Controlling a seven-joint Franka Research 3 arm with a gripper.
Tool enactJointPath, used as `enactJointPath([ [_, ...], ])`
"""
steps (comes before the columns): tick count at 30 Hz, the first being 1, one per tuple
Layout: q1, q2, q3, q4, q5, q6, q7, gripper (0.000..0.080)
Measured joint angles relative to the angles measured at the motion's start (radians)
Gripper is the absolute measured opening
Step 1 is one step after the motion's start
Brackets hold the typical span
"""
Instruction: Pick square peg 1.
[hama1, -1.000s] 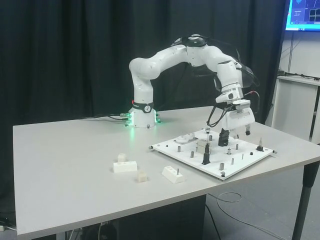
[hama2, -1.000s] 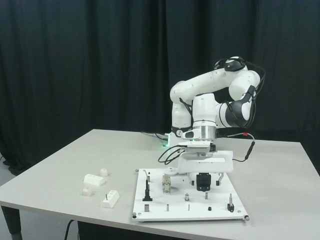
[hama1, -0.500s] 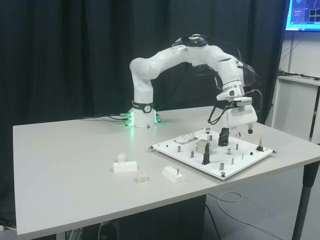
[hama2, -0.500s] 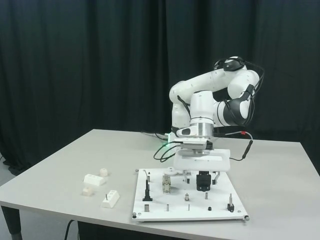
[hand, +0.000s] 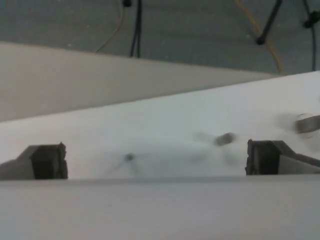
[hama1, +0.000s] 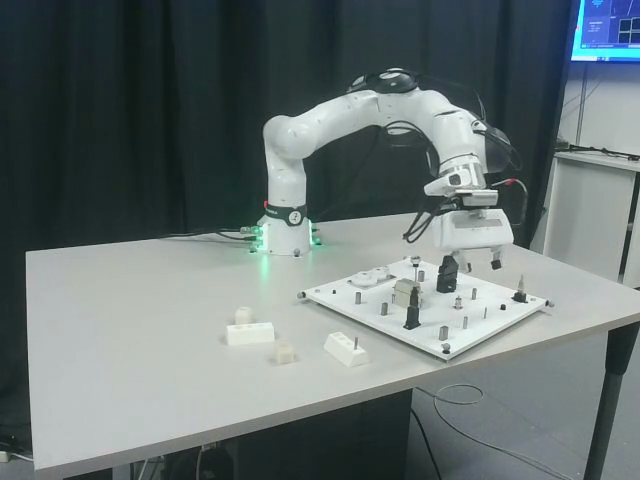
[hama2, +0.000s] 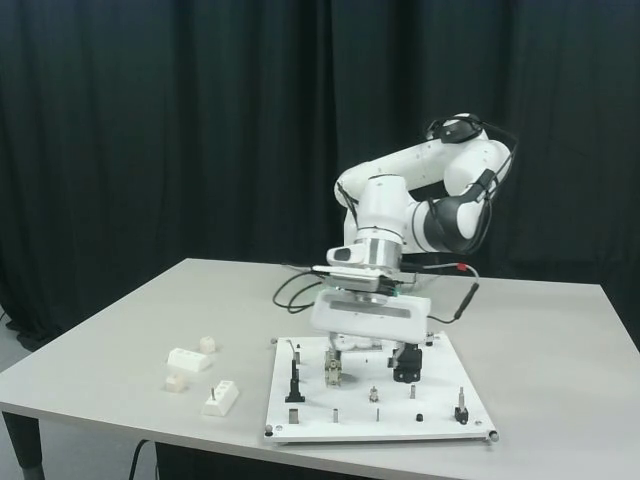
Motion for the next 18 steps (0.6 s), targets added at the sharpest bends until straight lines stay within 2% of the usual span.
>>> enactJointPath([
  [8, -0.09, -0.001, -0.001, 0.043, -0.027, 0.021, 0.074, 0.08],
  [18, -0.196, -0.001, -0.004, 0.095, -0.029, 0.023, 0.127, 0.08],
])
